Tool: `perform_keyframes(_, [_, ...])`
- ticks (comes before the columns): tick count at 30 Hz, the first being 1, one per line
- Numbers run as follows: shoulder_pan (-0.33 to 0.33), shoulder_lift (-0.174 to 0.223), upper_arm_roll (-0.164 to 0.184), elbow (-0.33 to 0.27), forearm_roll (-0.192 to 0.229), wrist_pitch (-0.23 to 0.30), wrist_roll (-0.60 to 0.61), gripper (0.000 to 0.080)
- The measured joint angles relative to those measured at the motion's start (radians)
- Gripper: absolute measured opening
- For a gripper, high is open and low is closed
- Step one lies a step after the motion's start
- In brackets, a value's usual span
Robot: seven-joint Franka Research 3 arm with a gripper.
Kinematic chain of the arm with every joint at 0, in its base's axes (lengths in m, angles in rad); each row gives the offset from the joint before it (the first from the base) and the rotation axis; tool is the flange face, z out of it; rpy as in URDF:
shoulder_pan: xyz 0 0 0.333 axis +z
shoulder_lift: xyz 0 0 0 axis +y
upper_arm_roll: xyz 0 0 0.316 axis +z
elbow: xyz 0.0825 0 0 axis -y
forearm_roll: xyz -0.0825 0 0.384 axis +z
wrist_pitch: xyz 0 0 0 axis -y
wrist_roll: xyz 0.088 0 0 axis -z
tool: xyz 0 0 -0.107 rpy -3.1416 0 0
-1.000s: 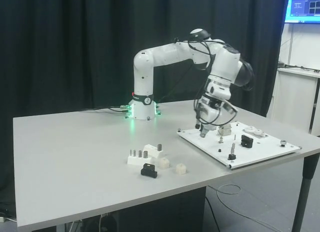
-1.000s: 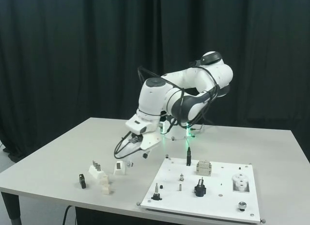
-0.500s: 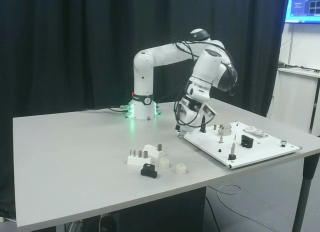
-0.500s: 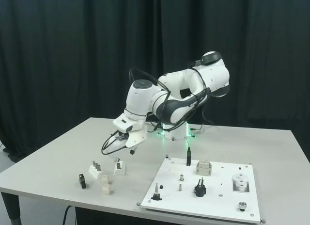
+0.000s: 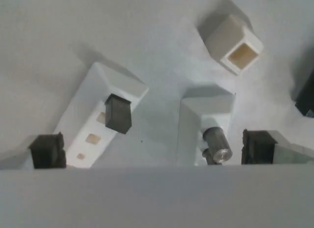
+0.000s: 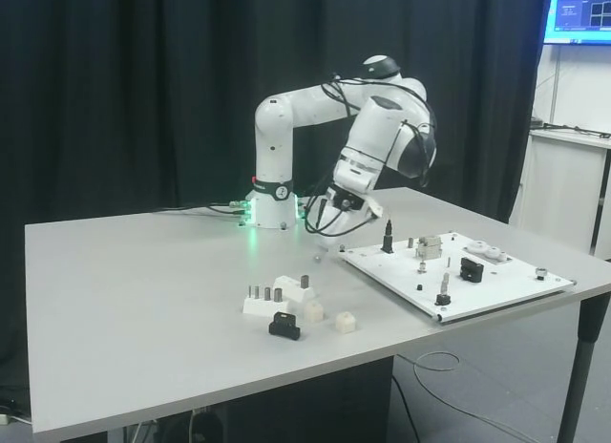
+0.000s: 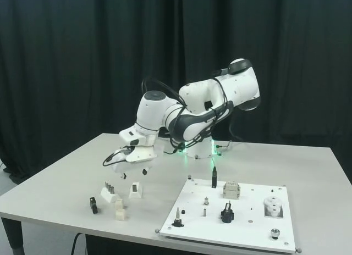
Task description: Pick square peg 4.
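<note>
In the wrist view a black square peg (image 5: 118,113) stands upright in a long white holder (image 5: 86,121) that also has empty square holes. My gripper (image 5: 152,149) hangs open above the table, holding nothing. One black fingertip (image 5: 46,150) is over that holder's end; the other is beyond a second white block (image 5: 206,112) that carries a round grey peg (image 5: 216,144). From the second room view my gripper (image 7: 135,171) hovers just above the white holders (image 7: 135,190). The holders (image 6: 277,292) sit near the table's front.
A white cube with a square hole (image 5: 233,42) and a black part (image 5: 306,93) lie close to the holders. More pegs stand in another white holder (image 7: 108,193). The white assembly board (image 6: 458,276) with several fixtures lies to the side. The arm's base (image 6: 270,209) glows green.
The arm has swung away from the white board and come over the peg holders, lowering the gripper toward them. Nothing on the table has moved.
</note>
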Motion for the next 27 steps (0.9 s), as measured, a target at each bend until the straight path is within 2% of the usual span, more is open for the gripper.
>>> perform_keyframes(5, [-0.007,0.0,0.0,-0.025,0.042,0.01,0.04,0.08])
perform_keyframes(14, [-0.027,0.0,-0.001,-0.069,0.143,0.005,0.119,0.08])
perform_keyframes(27, [-0.059,0.0,-0.005,-0.126,0.265,-0.079,0.18,0.08])
